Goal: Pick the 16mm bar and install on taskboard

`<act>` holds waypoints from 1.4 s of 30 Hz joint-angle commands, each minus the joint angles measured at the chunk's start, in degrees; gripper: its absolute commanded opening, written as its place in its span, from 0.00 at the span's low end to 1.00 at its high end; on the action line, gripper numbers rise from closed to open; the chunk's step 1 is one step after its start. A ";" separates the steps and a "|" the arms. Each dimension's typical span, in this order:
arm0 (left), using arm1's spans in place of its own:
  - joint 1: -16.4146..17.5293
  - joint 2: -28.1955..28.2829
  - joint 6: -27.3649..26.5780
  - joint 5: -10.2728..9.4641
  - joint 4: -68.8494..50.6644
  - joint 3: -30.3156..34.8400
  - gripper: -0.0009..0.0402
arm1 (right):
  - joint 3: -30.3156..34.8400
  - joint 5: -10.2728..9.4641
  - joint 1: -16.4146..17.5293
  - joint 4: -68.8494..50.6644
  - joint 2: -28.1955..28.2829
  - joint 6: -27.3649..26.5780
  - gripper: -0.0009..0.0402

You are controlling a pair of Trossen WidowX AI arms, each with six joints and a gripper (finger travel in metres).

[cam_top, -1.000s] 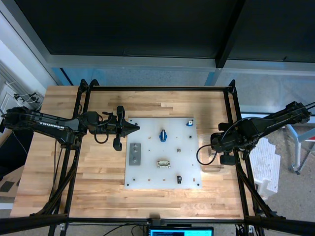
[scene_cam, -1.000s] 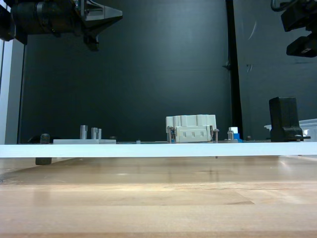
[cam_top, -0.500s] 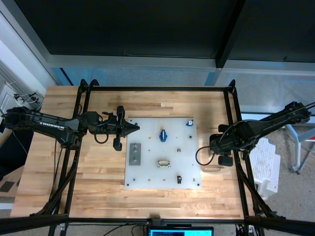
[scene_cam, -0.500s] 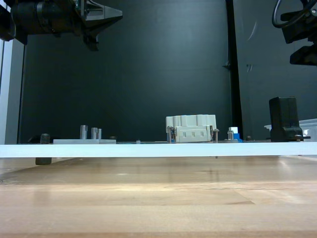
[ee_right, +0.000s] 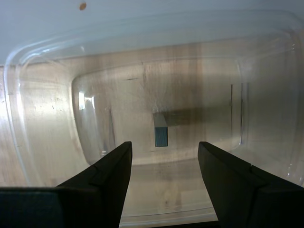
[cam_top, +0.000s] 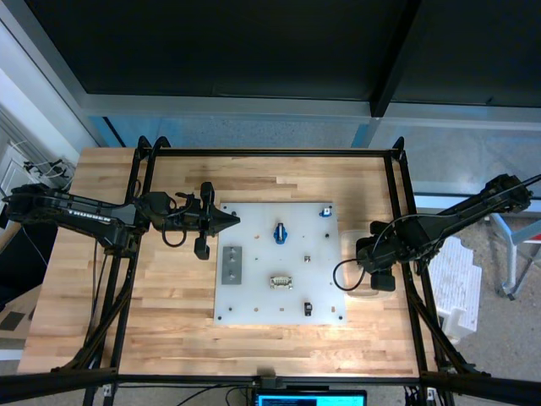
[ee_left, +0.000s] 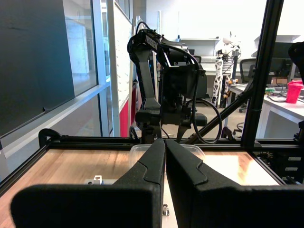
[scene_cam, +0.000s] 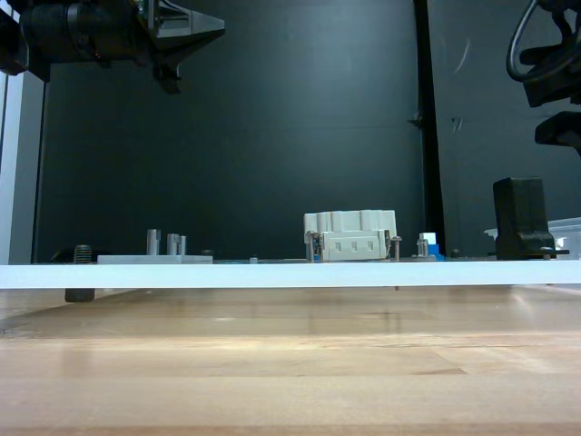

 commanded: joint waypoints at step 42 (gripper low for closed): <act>0.02 0.00 0.02 0.00 0.02 0.00 0.02 | -9.20 0.48 1.99 12.17 3.04 1.36 0.45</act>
